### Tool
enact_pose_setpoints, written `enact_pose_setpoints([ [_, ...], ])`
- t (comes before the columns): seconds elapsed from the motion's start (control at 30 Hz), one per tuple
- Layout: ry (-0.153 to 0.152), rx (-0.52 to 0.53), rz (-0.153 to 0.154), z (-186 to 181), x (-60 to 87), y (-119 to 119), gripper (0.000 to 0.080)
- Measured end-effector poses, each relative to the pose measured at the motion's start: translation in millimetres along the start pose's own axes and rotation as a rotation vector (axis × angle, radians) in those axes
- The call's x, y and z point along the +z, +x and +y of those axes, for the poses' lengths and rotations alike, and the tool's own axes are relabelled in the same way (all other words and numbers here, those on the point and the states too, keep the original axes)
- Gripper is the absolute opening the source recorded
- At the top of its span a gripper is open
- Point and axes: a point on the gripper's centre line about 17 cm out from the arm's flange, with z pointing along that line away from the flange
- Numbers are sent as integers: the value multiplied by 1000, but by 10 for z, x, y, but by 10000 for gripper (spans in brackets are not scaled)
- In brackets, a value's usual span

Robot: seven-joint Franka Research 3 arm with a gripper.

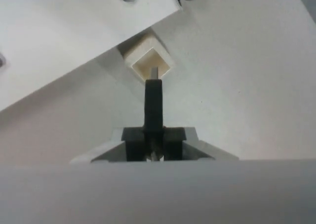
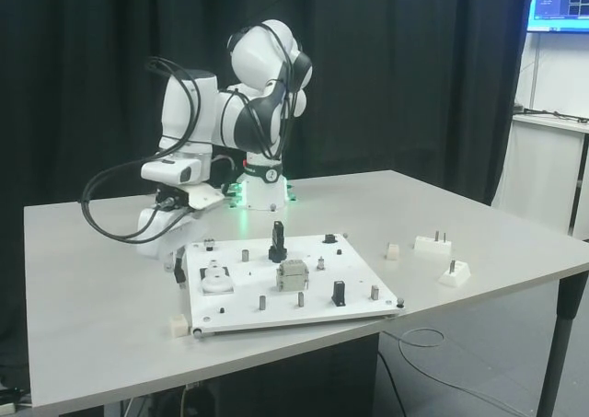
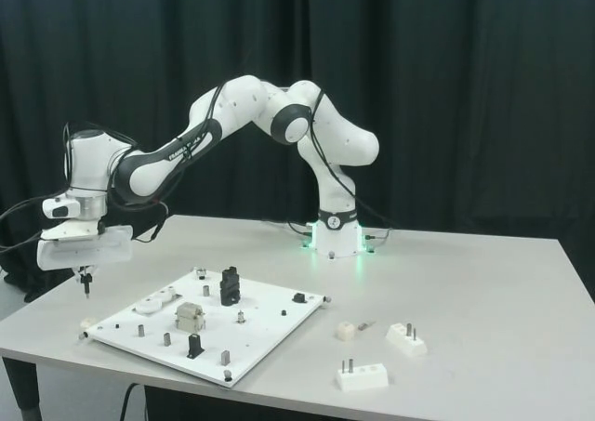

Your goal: Place USB.

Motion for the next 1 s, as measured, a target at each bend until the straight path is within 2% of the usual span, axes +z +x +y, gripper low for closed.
enact_pose_setpoints([
  [0.27,4,257,-3,19,-82,3,70],
  [0.6,13,530,-4,20,-122,-23,70],
  [0.8,34,715,-8,-14,-145,-32,70],
  [1.0,69,872,-16,-70,-165,-31,70],
])
